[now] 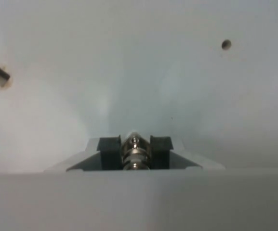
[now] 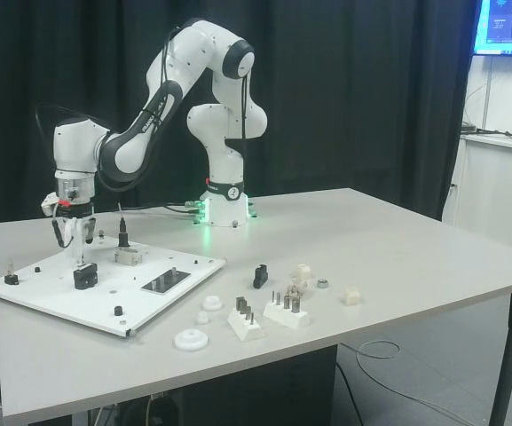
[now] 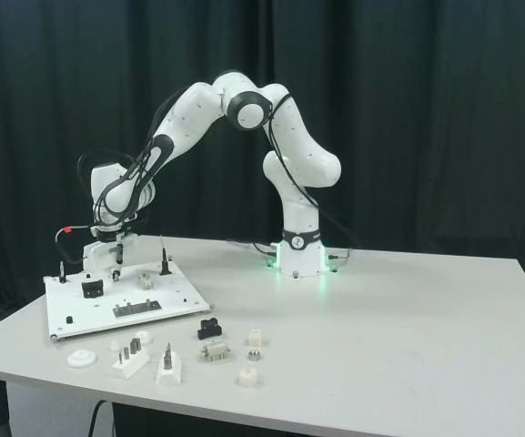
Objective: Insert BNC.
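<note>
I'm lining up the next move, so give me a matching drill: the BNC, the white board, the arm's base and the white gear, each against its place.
Things:
1. BNC
2. white board
3. base
4. white gear

Places:
A. bolted near the table's far edge
B. between the claw's fingers
C. on the table in front of the board
D. under the claw

Pairs: 1-B, 2-D, 3-A, 4-C

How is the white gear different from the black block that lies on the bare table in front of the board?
The white gear is round, flat and low; the black block is angular and stands taller. The white gear lies near the table's front edge below the board's corner; the black block sits farther back. Both rest on the grey table, off the board.
</note>
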Controlling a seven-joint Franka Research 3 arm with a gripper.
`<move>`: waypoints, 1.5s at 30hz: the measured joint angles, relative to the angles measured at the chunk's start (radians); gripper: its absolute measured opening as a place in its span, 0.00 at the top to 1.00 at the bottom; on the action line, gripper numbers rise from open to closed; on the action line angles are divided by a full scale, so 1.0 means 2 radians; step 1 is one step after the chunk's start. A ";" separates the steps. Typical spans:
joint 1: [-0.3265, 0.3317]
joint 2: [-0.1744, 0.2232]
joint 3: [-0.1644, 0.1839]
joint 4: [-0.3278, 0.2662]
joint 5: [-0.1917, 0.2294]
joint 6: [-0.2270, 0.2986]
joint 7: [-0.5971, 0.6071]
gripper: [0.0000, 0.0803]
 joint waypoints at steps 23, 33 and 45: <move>0.001 0.000 -0.002 -0.001 0.000 0.000 0.137 0.84; 0.002 0.000 -0.002 -0.002 -0.001 0.000 0.185 0.84; 0.002 0.000 -0.003 -0.002 -0.001 -0.001 0.237 0.84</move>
